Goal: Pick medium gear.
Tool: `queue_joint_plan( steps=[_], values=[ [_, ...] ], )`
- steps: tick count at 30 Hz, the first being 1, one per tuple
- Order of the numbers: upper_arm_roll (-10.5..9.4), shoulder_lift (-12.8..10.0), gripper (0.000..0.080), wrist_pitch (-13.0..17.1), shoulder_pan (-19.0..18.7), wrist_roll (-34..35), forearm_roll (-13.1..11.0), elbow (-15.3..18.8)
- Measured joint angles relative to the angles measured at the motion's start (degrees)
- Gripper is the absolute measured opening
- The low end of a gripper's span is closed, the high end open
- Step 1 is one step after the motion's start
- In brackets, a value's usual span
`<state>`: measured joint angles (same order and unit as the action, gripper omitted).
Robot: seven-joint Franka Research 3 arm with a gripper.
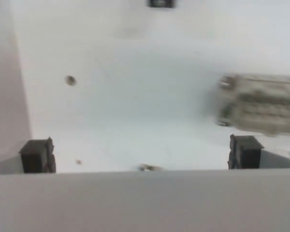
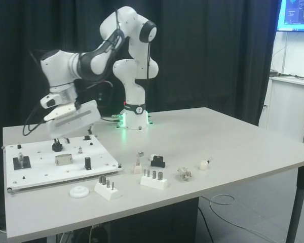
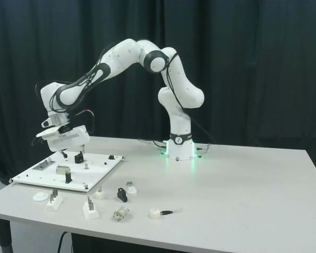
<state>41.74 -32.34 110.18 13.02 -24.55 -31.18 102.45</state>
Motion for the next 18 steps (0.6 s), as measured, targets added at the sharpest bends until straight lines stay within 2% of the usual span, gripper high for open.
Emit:
queue_joint_plan(
  steps=[11,18],
  values=[
    [1.59,6.08,0.0800,5.00,-8.84,6.29,2.60,9.61],
    [1.86,10.11,0.0800,8.56,-13.86,10.28,3.77,15.88]
  ],
)
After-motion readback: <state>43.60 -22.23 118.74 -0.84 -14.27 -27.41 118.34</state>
